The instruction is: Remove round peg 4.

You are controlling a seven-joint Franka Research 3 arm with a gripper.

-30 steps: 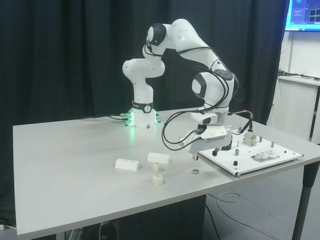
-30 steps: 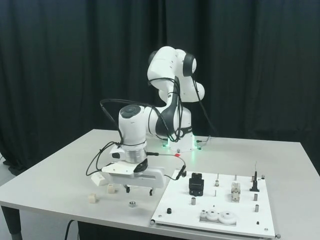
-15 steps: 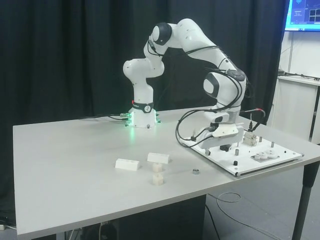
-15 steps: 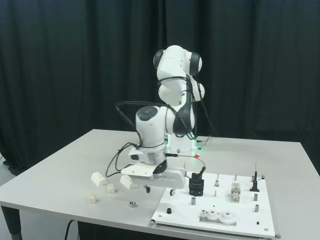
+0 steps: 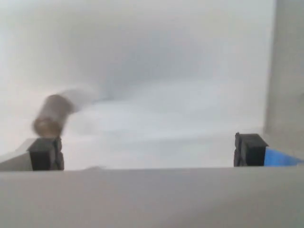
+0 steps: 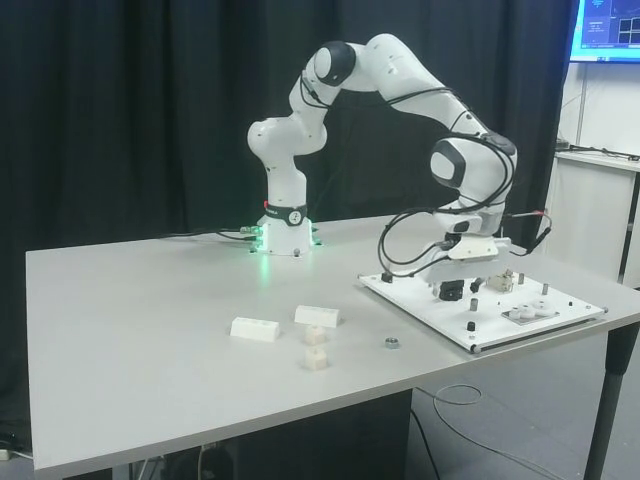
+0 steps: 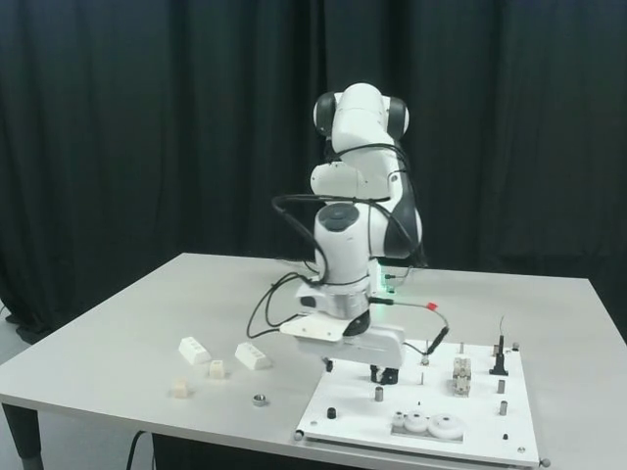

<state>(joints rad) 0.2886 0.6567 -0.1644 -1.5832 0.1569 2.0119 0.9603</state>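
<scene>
1. The second room view gives the clearest look at the white square assembly board [image 7: 431,403] on the grey desk [image 7: 127,333]. The board lies near the desk's front edge, toward the corner away from the loose blocks. Several short upright pegs and fixtures stand on it, with a row of white gears [image 7: 429,424] along its near edge.
2. In that view the white robot arm [image 7: 345,245] reaches down over the board's edge nearest the middle of the desk. Its hand [image 7: 351,364] hangs low above the board. A short grey round peg [image 7: 378,394] stands just in front of the hand. Which peg is number 4 cannot be read from any view.
3. The first room view shows the same hand [image 6: 462,282] from the other side, over the board [image 6: 440,310]. It alone shows the arm's base [image 6: 285,235] with its green light near the far edge of the desk.
4. Both room views show two white wedge-shaped blocks [image 6: 316,316], two small pale cubes [image 6: 315,357] and a small grey ring [image 6: 392,343] on the bare desk beside the board, well apart from the hand.
5. Only the wrist view shows the black fingertips [image 5: 45,153]. They stand wide apart with nothing between them. A blurred upright cylinder [image 5: 51,116] stands just beside one fingertip; whether they touch cannot be told.
6. The lower part of the wrist view is blocked by the hand's own body, and the board surface there is a featureless white.
</scene>
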